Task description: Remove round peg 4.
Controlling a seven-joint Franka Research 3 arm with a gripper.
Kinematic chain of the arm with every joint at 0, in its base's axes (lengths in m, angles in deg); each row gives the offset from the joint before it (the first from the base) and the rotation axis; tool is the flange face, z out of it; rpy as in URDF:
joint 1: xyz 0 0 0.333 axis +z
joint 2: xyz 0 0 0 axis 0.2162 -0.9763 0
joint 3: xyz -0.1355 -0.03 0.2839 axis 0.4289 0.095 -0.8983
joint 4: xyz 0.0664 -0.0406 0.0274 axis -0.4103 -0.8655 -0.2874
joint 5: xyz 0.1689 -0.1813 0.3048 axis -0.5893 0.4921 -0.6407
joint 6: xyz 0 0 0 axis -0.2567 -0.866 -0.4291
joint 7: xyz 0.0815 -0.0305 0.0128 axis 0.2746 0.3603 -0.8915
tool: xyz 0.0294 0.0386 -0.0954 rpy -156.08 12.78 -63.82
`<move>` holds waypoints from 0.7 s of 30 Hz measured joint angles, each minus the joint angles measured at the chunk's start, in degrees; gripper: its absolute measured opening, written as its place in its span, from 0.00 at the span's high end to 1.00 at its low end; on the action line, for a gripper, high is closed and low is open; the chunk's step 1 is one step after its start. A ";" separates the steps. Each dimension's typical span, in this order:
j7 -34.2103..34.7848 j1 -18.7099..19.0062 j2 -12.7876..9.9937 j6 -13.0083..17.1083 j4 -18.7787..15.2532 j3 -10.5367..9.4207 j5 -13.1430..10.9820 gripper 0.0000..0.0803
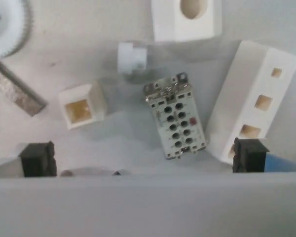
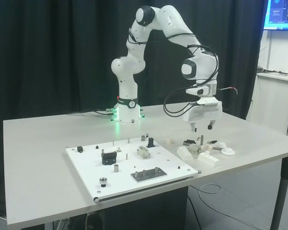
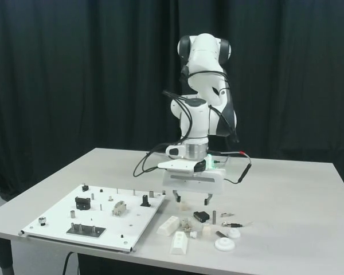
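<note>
Wrist view: end effector (image 1: 143, 157) is held above scattered parts.
Fingers are spread wide, empty, over a connector (image 1: 176, 117) on the desk (image 1: 266, 29).

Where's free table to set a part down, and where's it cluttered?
Free: the grey table left of the white board, and the stretch beyond the loose parts, away from the board. Crowded: under the gripper, where the long white block, connector and gear lie close together.
</note>
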 joint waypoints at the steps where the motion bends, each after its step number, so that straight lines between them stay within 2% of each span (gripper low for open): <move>1: 0.00 -0.20 0.00 0.11 0.06 0.01 0.04 0.00; 5: -0.18 -1.12 -0.01 0.67 0.32 0.06 0.41 0.00; 14: -1.34 -3.69 -0.09 0.86 1.40 0.07 3.61 0.00; 21: -1.07 -6.80 -0.19 1.18 2.39 0.38 3.96 0.00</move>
